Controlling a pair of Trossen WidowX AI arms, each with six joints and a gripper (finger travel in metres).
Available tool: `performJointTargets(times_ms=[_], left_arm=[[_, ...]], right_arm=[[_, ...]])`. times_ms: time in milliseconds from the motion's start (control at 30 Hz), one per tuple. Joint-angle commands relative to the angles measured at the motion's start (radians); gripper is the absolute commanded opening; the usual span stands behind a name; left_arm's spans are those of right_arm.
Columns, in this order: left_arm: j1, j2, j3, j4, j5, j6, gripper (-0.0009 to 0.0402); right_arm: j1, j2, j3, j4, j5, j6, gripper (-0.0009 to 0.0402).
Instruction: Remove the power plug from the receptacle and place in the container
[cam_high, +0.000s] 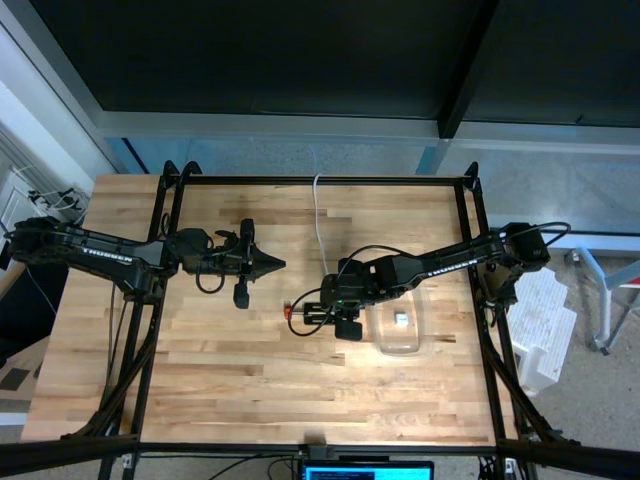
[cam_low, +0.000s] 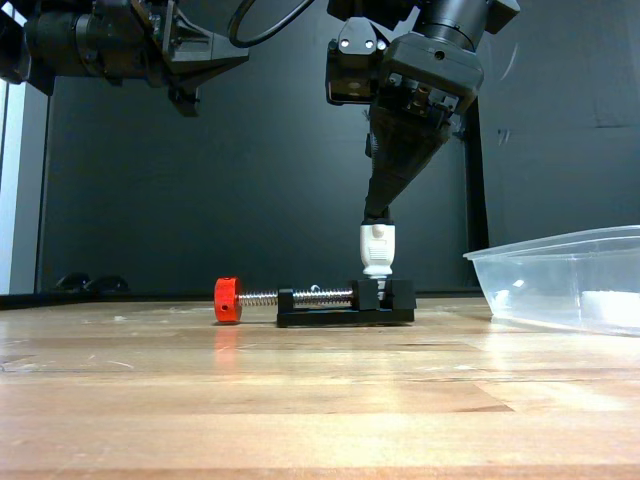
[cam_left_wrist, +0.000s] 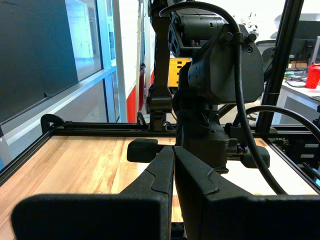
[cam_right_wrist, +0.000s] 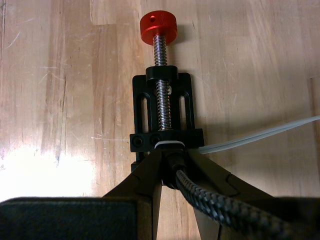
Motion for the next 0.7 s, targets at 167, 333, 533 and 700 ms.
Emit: performJointTargets(times_ms=[167,333,533,700], left_arm=[[0.0,0.0,0.0,0.0,0.0,0.0,0.0],[0.0,0.0,0.0,0.0,0.0,0.0,0.0],[0.0,0.0,0.0,0.0,0.0,0.0,0.0],[0.0,0.0,0.0,0.0,0.0,0.0,0.0]], right_arm=[[0.0,-0.003,0.0,0.004,0.001,0.0,0.0],[0.0,-0.013,0.0,0.004,0.001,0.0,0.0],[0.0,-0.026,0.001,0.004,0.001,0.0,0.0],[-0.001,-0.037,0.001,0.003,0.001,0.0,0.0]])
